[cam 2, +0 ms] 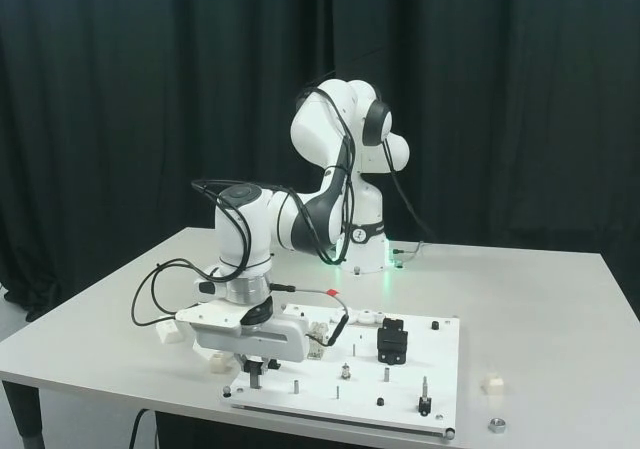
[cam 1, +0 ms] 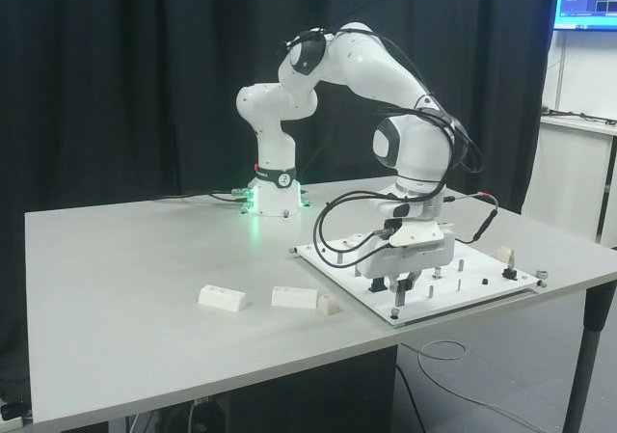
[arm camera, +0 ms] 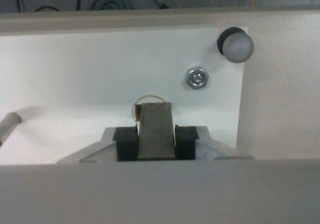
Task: Insert square peg 4.
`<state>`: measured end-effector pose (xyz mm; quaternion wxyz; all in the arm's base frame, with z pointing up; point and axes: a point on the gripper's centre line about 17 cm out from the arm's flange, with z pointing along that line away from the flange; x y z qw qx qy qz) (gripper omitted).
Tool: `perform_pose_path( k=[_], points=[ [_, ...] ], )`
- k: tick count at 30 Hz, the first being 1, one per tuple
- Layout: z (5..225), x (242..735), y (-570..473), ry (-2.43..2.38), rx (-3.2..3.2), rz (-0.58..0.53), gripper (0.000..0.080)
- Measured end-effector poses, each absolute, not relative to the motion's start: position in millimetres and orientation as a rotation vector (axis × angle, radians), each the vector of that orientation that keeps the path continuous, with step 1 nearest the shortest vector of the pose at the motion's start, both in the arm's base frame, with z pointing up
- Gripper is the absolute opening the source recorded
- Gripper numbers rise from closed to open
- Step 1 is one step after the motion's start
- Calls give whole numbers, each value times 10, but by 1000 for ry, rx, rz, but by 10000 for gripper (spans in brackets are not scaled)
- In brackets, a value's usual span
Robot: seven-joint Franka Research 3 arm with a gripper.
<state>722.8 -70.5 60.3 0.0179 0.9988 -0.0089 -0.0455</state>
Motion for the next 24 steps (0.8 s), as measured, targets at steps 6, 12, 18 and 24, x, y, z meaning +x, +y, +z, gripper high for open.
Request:
perform_pose_path(
  k=[6,12,18,24],
  points=[
    [601,7229,-692,-31,3107,-141,154],
    [601,7221,-675,-36,3113,-146,154],
    [600,7214,-655,-41,3120,-150,154],
    [591,7207,-660,-39,3121,-154,154]
  ],
)
